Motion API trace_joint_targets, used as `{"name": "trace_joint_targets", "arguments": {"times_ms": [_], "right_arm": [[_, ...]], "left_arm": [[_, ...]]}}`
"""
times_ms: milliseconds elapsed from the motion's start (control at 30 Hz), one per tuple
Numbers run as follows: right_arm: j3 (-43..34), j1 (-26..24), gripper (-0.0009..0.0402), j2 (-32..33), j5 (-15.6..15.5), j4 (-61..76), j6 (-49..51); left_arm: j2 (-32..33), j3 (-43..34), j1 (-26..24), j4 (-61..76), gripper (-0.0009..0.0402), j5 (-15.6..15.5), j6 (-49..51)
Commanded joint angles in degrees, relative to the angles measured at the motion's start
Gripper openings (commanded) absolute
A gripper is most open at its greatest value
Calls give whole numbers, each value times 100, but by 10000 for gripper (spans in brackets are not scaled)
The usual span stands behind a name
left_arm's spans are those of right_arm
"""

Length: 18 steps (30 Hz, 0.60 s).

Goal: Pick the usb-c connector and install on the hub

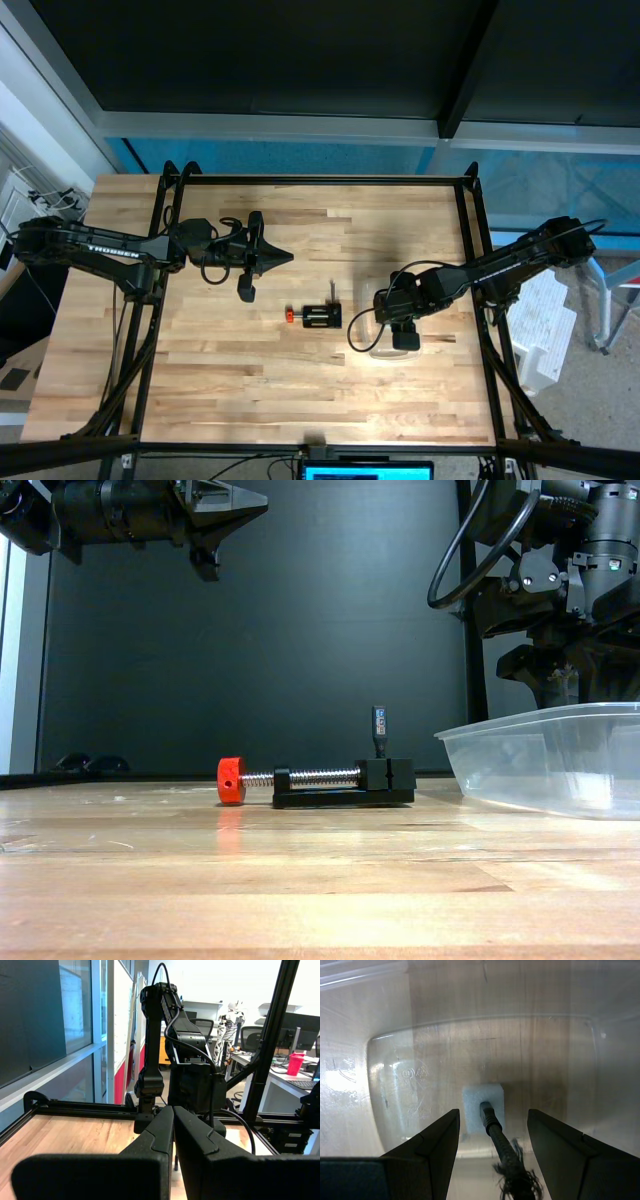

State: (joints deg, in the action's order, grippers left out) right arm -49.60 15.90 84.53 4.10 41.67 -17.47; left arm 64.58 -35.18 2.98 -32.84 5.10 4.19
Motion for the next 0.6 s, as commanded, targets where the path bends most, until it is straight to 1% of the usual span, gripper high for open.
{"name": "trace_joint_targets", "arguments": {"times_ms": [33,367,600], "right_arm": [[-2,2,181,2,-4,2,-2],[-2,11,153,2,-9,2,2],[-2,13,150,2,-9,-87,-2]], "left_arm": [[2,-2,2,0,0,2,0],[2,-2,2,0,0,2,0],[2,-2,2,0,0,2,0]]}}
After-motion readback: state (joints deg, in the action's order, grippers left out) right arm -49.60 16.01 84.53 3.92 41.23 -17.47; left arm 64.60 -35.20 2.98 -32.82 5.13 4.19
